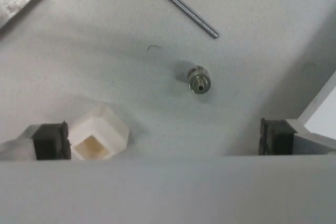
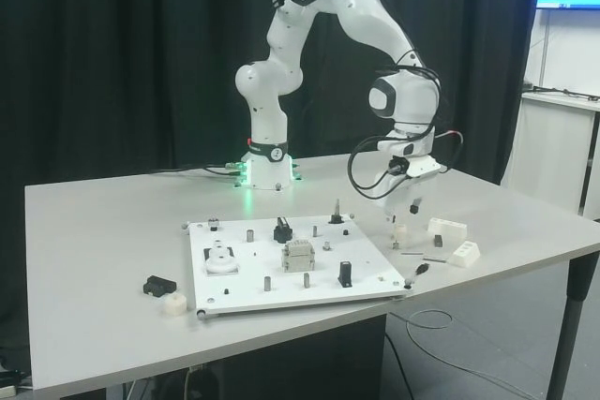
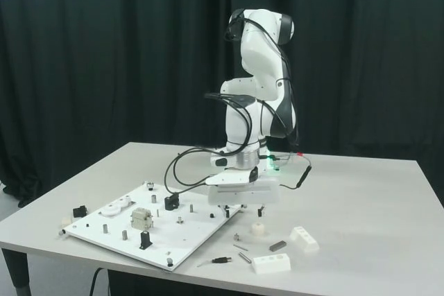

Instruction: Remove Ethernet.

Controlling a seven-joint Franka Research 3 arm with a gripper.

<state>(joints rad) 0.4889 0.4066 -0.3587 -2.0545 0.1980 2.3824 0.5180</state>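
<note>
My gripper (image 1: 163, 139) hangs open above the grey table, just off the right edge of the white board (image 2: 242, 274); nothing is between its fingers (image 1: 50, 140). Below it lies a small white hollow block (image 1: 100, 132), close to one finger and untouched. A black plug (image 2: 282, 229) stands on the board's far side and another black plug (image 2: 345, 274) near its front edge; I cannot tell which is the Ethernet one. In the second room view the gripper (image 3: 244, 211) is to the right of the board (image 3: 111, 240), above the white block (image 3: 257, 229).
A small metal connector (image 1: 198, 80) and a thin metal rod (image 1: 184, 8) lie on the table under the gripper. Two white holder blocks (image 3: 304, 238) (image 3: 272, 263) and a dark bar (image 3: 277, 245) sit to the right. A black part (image 2: 160, 284) lies left of the board.
</note>
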